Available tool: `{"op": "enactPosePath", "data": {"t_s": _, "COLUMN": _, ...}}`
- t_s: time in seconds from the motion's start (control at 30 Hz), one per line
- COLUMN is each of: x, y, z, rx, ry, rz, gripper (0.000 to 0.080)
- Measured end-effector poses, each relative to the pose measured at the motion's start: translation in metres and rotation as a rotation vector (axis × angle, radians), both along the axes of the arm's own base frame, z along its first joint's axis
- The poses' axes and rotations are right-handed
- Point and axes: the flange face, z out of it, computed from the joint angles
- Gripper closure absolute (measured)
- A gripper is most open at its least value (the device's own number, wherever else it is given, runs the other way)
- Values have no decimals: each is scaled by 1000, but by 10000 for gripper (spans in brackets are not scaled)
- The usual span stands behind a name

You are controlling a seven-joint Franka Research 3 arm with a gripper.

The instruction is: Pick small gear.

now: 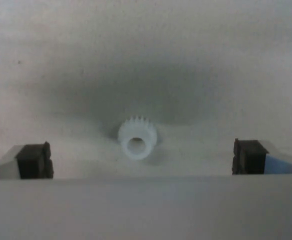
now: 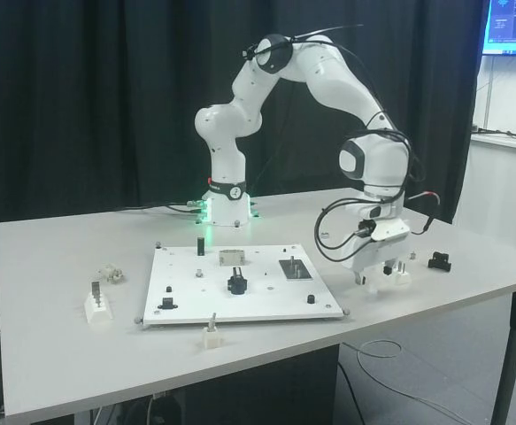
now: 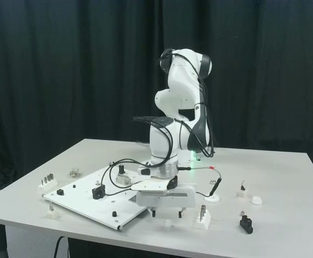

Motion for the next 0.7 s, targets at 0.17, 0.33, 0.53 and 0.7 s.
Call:
{"op": "enactPosePath", "data": {"t_s": 0.17, "x": 0, "y": 3, "z": -9, "rx": -3, "ry": 10, "rz": 5, "gripper": 3}}
{"op": "enactPosePath", "data": {"t_s": 0.33, "x": 1, "y": 4, "z": -14, "rx": -7, "ry": 14, "rz": 8, "gripper": 3}}
{"op": "enactPosePath", "data": {"t_s": 0.53, "x": 3, "y": 3, "z": -19, "rx": -13, "ry": 17, "rz": 11, "gripper": 3}}
{"op": "enactPosePath", "data": {"t_s": 0.7, "x": 3, "y": 1, "z": -23, "rx": -17, "ry": 21, "rz": 9, "gripper": 3}}
